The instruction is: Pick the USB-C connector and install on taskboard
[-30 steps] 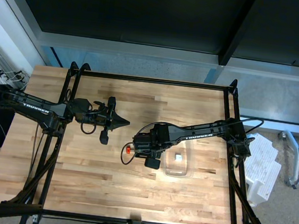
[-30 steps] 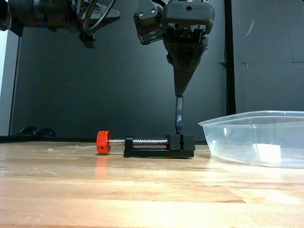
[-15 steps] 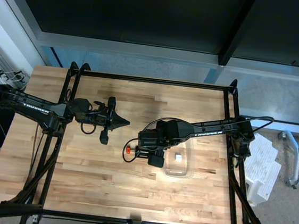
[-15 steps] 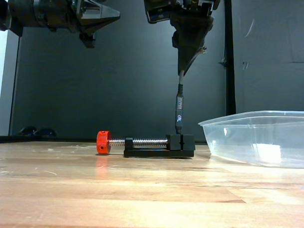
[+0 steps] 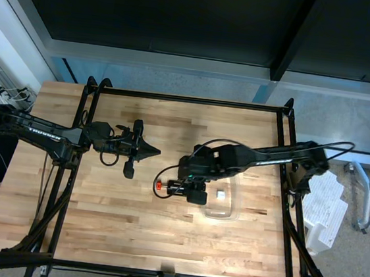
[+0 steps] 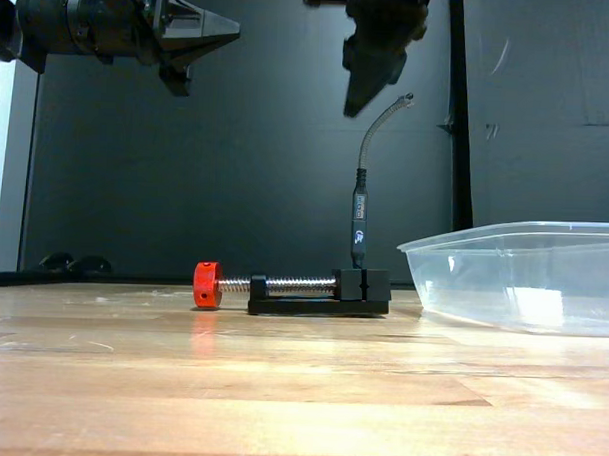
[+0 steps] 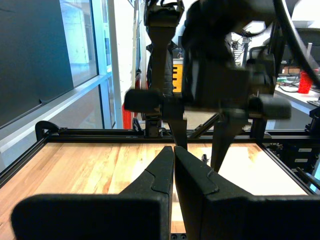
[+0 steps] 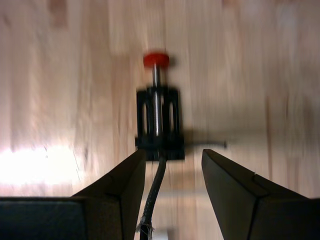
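My right gripper (image 6: 355,98) has let go and lifted. A second ago it clasped the USB-C connector (image 6: 358,222); now its fingers are parted and empty above it. The connector stands upright on its own in the taskboard (image 6: 362,288), mid-way across the counter (image 6: 279,387), so I judge it installed. The clear tray (image 6: 523,281) sits close at 3 o'clock, and straight up is free. My left gripper (image 7: 173,150), closed on nothing, hangs off at 9 o'clock.
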You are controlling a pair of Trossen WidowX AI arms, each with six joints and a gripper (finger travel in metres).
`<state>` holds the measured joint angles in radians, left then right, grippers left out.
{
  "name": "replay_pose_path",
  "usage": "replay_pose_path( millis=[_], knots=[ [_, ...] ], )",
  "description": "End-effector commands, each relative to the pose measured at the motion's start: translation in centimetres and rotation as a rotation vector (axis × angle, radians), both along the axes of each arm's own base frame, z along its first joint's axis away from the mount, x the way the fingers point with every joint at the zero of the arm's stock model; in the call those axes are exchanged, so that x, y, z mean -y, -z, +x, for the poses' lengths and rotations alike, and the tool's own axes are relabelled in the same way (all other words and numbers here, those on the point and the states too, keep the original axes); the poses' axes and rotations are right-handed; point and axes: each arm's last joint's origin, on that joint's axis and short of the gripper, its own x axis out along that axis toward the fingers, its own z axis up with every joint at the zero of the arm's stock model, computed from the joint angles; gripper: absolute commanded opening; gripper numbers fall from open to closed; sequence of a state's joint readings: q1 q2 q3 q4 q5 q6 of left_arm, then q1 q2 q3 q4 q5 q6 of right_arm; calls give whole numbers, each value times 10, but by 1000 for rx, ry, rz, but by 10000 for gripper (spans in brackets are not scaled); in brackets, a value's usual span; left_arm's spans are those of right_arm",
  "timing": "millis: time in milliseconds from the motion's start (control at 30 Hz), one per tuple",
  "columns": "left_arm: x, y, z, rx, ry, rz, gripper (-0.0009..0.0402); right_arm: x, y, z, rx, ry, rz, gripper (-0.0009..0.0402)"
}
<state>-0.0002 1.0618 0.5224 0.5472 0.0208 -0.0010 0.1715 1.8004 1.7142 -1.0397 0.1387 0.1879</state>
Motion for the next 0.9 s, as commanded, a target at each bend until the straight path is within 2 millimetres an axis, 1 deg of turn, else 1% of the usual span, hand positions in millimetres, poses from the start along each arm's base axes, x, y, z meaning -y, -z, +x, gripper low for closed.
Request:
replay_pose_path(
  millis=[33,200,367,467,567,600,667,733,900],
  knots=[
    [0,0,0,0,0,0,0,6,-9,-13,133,-14,7,136],
    [0,0,0,0,0,0,0,17,-12,-35,375,-44,3,104],
    [0,0,0,0,0,0,0,31,-7,-55,536,-23,11,62],
    [0,0,0,0,0,0,0,38,-3,-64,634,-22,-3,33],
    [0,0,0,0,0,0,0,46,0,-72,748,-39,26,2],
    [0,0,0,0,0,0,0,48,1,-75,782,-40,36,-3],
    [0,0,0,0,0,0,0,53,4,-81,836,-27,37,5],
    [0,0,0,0,0,0,0,58,7,-86,884,-27,44,3],
    [0,0,0,0,0,0,0,65,13,-98,995,-46,59,1]
  ],
)
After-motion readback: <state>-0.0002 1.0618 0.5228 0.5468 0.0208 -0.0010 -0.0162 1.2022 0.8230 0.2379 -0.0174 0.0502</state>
